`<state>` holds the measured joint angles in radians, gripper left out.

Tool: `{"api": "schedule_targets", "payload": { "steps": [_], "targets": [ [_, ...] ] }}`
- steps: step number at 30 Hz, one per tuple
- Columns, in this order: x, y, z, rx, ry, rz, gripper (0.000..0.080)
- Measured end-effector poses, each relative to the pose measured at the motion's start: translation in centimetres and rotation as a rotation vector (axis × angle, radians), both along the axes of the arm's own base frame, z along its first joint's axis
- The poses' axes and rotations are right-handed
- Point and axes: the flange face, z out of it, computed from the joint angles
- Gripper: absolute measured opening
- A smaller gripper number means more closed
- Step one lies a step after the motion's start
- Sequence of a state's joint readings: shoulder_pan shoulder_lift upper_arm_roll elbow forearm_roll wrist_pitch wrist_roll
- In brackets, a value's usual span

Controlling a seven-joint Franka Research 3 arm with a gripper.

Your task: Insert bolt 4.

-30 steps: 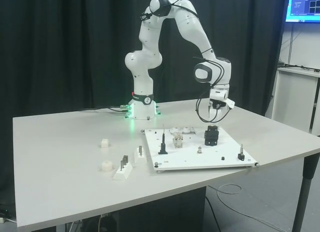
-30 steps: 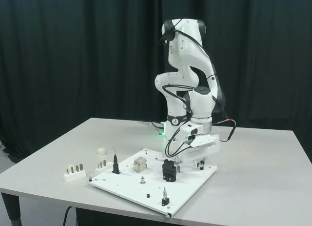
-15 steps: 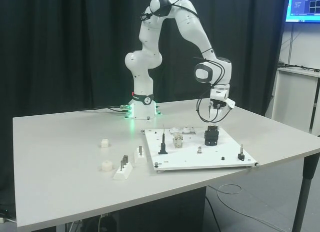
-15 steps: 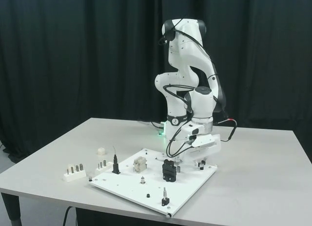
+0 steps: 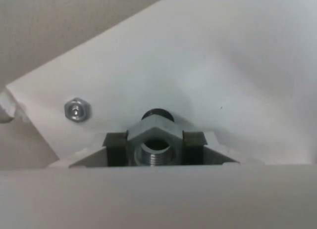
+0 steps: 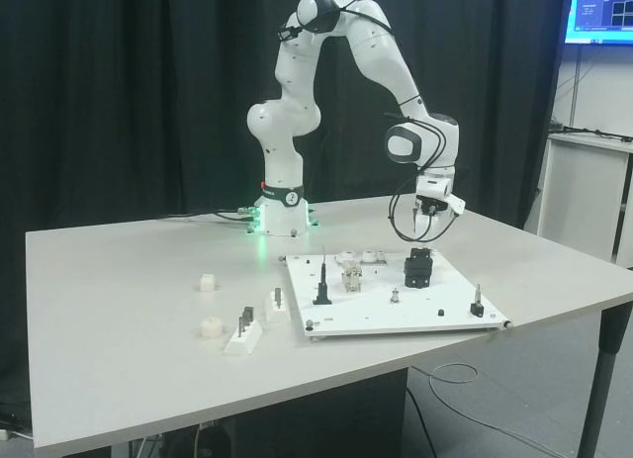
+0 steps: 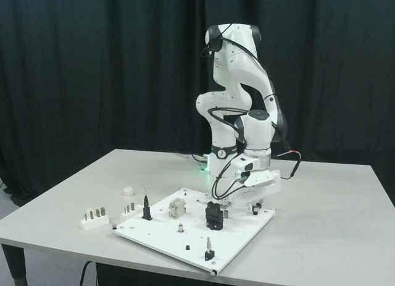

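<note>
In the wrist view my gripper (image 5: 155,151) is shut on a grey threaded bolt (image 5: 155,155), held between two black pads (image 5: 115,143). Just past the bolt's tip a dark round hole (image 5: 157,114) shows in the white board (image 5: 237,80), near one of the board's corners. From the room views the gripper (image 6: 425,221) (image 7: 253,203) hangs a little above the far corner of the white board (image 6: 396,315) (image 7: 241,236), pointing down. The bolt itself is too small to make out in the room views.
A grey hex nut (image 5: 77,110) sits near the board's corner. On the board stand a black block (image 6: 417,268) (image 7: 213,215), a black pin stand (image 6: 323,292) and small fittings. A white bolt holder (image 6: 242,337) (image 7: 94,221) and two white pieces (image 6: 207,281) lie beside it.
The gripper has risen slightly above the board's far corner. Nothing else on the table has moved.
</note>
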<state>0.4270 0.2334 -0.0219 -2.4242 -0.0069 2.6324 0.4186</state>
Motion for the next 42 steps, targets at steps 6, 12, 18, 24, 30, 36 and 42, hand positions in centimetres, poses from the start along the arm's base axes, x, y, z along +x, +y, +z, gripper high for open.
{"api": "schedule_targets", "payload": {
  "steps": [6,12,18,24,30,36,42],
  "targets": [
    [0.04,-0.06,-0.02,0.000,0.000,-0.004,0.0225],
    [0.16,-0.06,-0.14,0.002,-0.007,-0.012,0.0225],
    [0.19,-0.05,-0.12,0.002,-0.008,-0.040,0.0225],
    [0.18,-0.02,-0.13,0.002,-0.009,-0.068,0.0225],
    [0.17,-0.01,-0.13,0.001,-0.009,-0.120,0.0225],
    [0.16,0.01,-0.13,0.000,-0.011,-0.197,0.0225],
    [0.16,0.02,-0.13,-0.001,-0.012,-0.262,0.0225]
  ]
}}
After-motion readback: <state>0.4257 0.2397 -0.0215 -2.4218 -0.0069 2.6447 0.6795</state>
